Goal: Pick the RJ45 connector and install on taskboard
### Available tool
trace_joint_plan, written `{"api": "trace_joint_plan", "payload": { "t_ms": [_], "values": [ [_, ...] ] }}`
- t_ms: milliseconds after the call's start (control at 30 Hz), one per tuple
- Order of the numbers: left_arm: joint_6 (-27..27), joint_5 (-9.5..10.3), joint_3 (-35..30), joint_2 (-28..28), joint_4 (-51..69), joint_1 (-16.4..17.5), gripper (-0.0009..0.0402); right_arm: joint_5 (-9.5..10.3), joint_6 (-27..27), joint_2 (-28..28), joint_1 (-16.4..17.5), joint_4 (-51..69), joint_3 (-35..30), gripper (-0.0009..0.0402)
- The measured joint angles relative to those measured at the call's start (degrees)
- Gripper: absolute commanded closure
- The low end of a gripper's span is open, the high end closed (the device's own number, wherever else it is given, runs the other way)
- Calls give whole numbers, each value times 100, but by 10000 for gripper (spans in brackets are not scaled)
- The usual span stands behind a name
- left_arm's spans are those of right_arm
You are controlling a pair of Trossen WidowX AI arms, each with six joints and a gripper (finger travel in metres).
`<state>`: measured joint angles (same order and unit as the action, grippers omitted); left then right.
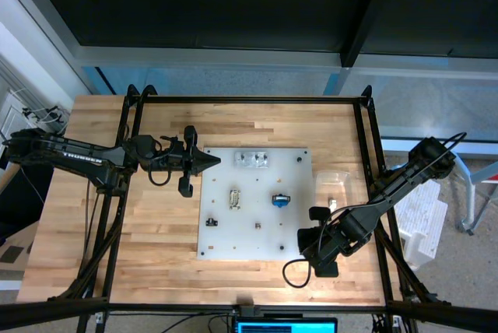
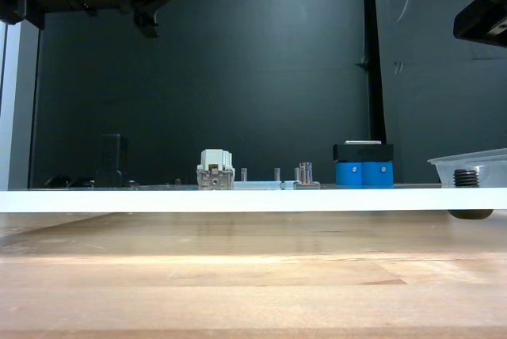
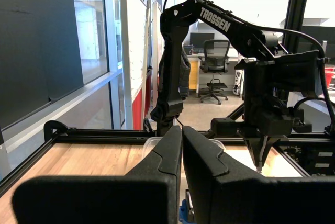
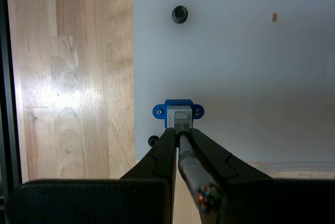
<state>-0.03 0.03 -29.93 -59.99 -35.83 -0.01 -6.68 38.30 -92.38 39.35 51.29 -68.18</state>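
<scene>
Nearest us, at about five o'clock on the large white square taskboard [image 1: 233, 243], the right gripper [image 4: 179, 130] points straight down. Its fingers are clamped on a short grey cable stub [image 4: 191, 169], just behind the tiny whitish translucent plastic RJ45 connector [image 4: 181, 114]. The connector's nose sits at a small blue eared fixture [image 4: 161, 111] beside the board's edge. It seems to be touching, though how deep it sits I can't tell. Toward the middle of the board stands a beige upright socket [image 1: 233, 198], with a blue-and-black part [image 1: 280, 201] at its three o'clock. At twelve o'clock there's a silver block [image 1: 251, 160]. Off the board at two o'clock, a clear plastic tray [image 1: 342, 179] lies on the wooden bench [image 1: 156, 255]. Farther out at ten o'clock, the left gripper [image 1: 212, 160] hangs high over the board's edge, fingers pressed together, holding nothing.
</scene>
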Motion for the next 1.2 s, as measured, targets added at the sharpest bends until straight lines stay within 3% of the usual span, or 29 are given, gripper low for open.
{"api": "trace_joint_plan", "payload": {
  "t_ms": [433,1200],
  "values": [
    [0,0,0,0,2,0,393,0,31,28,2,-396,332,393],
    [0,0,0,0,2,0,393,42,28,17,-13,-352,332,380]
  ]
}}
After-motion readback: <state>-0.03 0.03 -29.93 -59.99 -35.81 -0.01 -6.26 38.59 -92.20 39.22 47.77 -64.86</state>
